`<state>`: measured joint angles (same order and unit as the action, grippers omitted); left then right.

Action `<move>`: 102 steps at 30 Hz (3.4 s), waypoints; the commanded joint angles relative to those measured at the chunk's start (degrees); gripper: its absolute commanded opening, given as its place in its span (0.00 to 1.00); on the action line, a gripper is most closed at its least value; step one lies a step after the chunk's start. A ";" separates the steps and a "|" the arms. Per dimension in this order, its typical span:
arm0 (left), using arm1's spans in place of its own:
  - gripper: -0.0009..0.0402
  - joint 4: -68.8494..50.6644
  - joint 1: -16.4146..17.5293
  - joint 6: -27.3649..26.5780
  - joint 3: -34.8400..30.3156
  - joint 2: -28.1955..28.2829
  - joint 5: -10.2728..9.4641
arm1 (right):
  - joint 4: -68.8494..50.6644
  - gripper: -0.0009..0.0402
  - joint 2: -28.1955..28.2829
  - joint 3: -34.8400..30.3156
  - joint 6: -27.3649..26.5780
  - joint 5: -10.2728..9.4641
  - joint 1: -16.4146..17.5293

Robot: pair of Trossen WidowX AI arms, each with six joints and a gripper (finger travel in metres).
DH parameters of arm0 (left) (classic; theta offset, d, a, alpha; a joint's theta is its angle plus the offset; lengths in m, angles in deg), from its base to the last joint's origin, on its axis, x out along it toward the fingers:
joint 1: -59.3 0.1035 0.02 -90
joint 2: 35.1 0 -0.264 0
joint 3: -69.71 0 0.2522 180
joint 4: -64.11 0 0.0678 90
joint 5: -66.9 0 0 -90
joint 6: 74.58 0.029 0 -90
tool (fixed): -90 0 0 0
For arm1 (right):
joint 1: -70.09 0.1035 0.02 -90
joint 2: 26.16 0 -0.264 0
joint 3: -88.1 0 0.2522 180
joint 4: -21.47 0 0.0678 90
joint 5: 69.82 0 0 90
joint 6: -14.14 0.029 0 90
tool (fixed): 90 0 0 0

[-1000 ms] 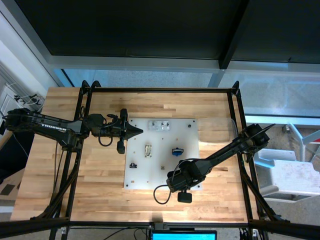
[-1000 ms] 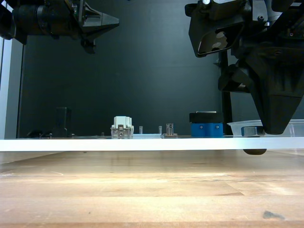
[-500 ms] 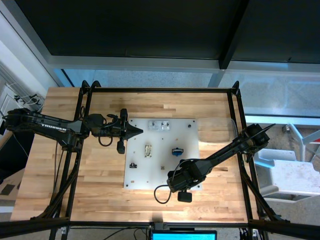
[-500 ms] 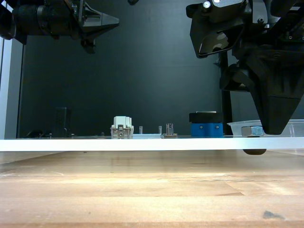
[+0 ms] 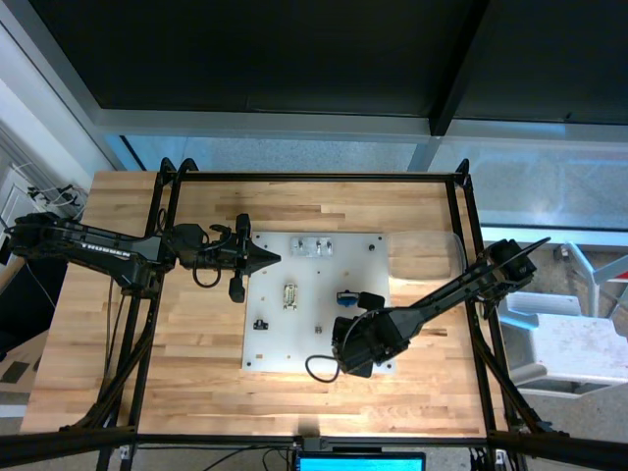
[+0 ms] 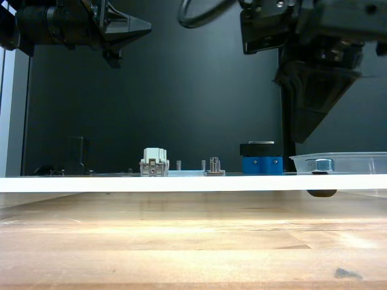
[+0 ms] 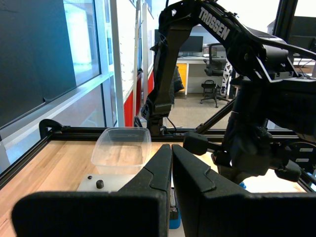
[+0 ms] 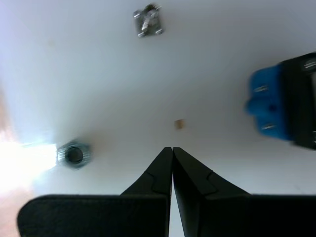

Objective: Unfasten the M12 fastener and place in the container

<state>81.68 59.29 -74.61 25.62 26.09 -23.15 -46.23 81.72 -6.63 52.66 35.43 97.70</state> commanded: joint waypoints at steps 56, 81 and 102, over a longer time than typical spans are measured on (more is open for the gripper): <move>0.02 0.00 0.00 0.02 0.00 0.04 0.02 | 0.79 0.02 2.67 -5.25 -1.22 -21.35 -0.35; 0.02 0.00 0.00 0.02 0.00 0.02 0.02 | -0.13 0.02 5.95 -4.68 -0.24 -12.44 -0.61; 0.02 -0.07 0.02 0.02 0.00 0.07 0.00 | -3.54 0.02 3.74 -7.32 3.39 -19.82 -0.57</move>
<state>81.68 59.29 -74.59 25.62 26.09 -23.15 -49.96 85.43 -13.36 56.86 16.98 97.18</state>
